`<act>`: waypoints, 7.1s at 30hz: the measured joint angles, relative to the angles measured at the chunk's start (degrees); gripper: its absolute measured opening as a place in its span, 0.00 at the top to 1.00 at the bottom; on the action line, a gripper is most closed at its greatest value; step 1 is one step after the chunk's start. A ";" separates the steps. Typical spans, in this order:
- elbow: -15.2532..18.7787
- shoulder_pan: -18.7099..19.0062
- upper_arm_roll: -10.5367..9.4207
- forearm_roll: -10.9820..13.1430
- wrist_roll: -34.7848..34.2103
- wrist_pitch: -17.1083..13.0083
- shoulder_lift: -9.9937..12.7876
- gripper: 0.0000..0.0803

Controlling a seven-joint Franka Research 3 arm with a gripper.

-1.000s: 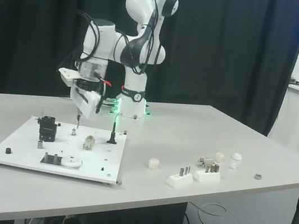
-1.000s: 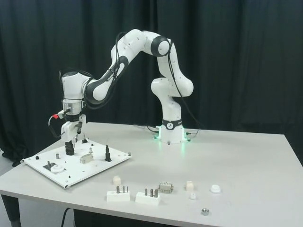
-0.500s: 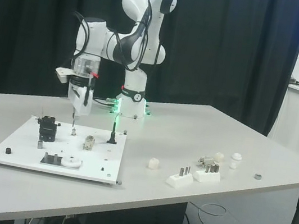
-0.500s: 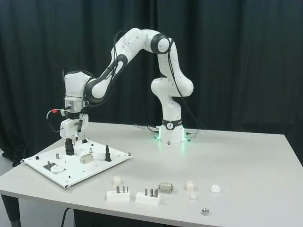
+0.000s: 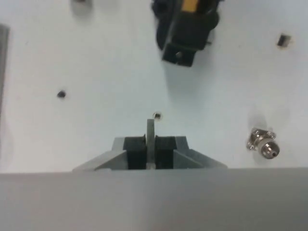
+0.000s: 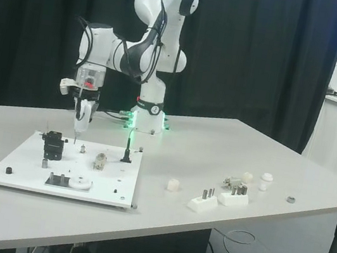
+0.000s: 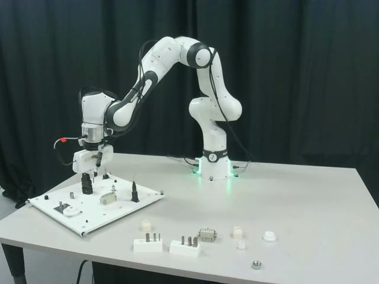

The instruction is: Insert square peg 1.

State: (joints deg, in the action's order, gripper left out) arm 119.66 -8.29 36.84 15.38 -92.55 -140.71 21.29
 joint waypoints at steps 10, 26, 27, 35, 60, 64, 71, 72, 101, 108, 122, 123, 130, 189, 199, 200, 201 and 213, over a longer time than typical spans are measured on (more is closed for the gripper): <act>0.10 -0.35 0.05 2.43 -0.64 -0.60 0.73 0.96; -0.11 -0.35 0.04 4.82 -0.64 -1.74 1.28 0.96; -0.16 -0.35 0.03 4.91 -0.64 -1.74 1.41 0.96; -0.51 -0.34 -0.10 5.91 -0.64 -1.74 2.48 0.96; -0.99 -0.34 -0.33 9.64 -0.30 -1.53 5.22 0.96; -0.99 -0.34 -0.33 10.39 -0.15 -1.31 5.49 0.96; -0.99 -0.34 -0.33 11.38 0.42 -0.52 5.80 0.96; -0.99 -0.35 -0.33 11.38 0.43 -0.47 5.85 0.96; -0.97 -0.70 -0.46 13.23 2.61 -0.11 7.52 0.96; -0.97 -0.70 -0.53 13.56 3.12 -0.11 7.58 0.96; -0.97 -0.70 -0.93 13.69 3.25 -0.63 7.80 0.96; -0.98 -0.70 -0.96 13.69 3.25 -0.71 7.83 0.96; -0.98 -0.70 -0.97 13.70 3.29 -0.83 7.84 0.96; -0.91 -0.51 -1.01 13.86 3.71 -1.73 8.24 0.96; -0.91 -0.71 -0.97 13.86 3.95 -2.23 8.46 0.96; -0.91 -0.71 -0.98 13.85 4.15 -2.26 8.47 0.96; -0.91 -0.71 -0.98 13.85 4.42 -2.29 8.48 0.96; -0.90 -0.58 -1.04 13.80 5.94 -2.53 8.49 0.96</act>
State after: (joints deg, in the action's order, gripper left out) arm 118.76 -8.87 35.80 29.17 -86.61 -143.24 29.78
